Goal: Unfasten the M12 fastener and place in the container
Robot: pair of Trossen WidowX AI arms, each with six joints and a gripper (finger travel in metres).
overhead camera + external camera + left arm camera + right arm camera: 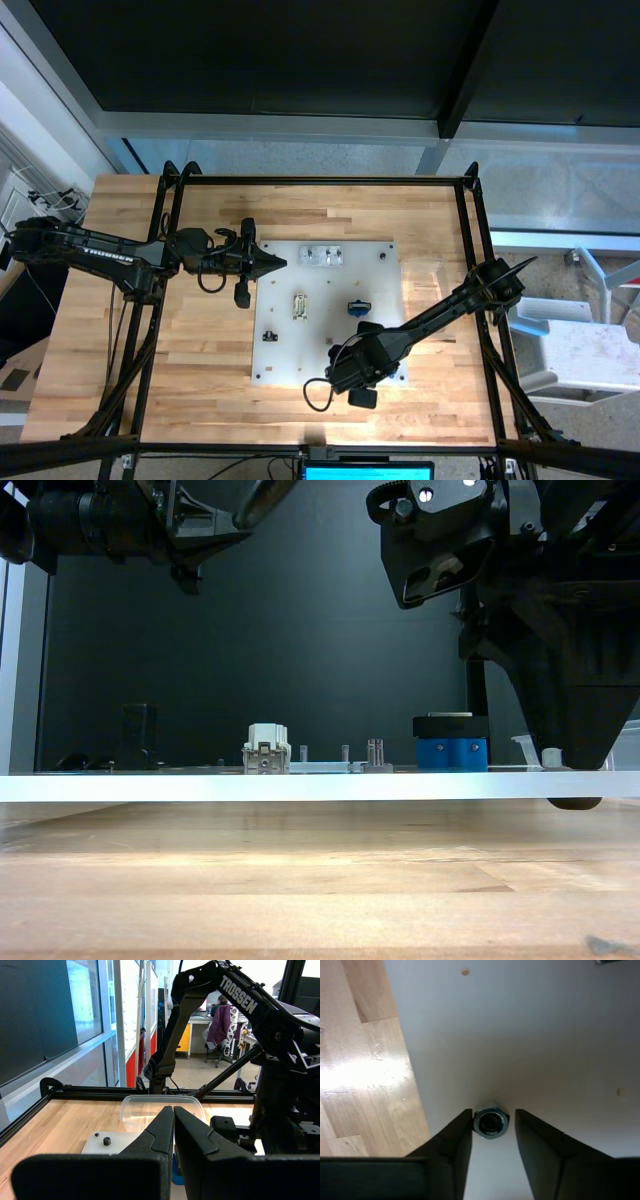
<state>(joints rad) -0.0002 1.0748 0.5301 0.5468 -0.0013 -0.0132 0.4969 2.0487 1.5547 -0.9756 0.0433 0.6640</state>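
**Right claw straddling the nut, not yet gripping**

The right gripper [492, 1114] is filling the foreground of its own wrist view. Its two black fingers [455, 1145] are standing apart with the M12 nut [490, 1122] between their tips. One finger is touching or all but touching the nut, while the other is leaving a clear gap, so the claw is partly open and holding nothing.

The nut is sitting low on the white board [545, 1035], close to the board's edge beside the wooden table [365, 1085]. Only a dark centre is showing in its bore. The stud's ribs are hidden, so I cannot tell whether the nut is threaded on its stud. In the high view the arm's wrist is covering the nut completely, and in the low view the black claw is blocking that spot too.

The left gripper [272, 263] is hovering over the board's far left part, well apart from the nut, its fingers pressed together on nothing. The container [150, 1107] is lying beyond them past the board, its near rim cut off by them. In the high view it is too faint to make out.
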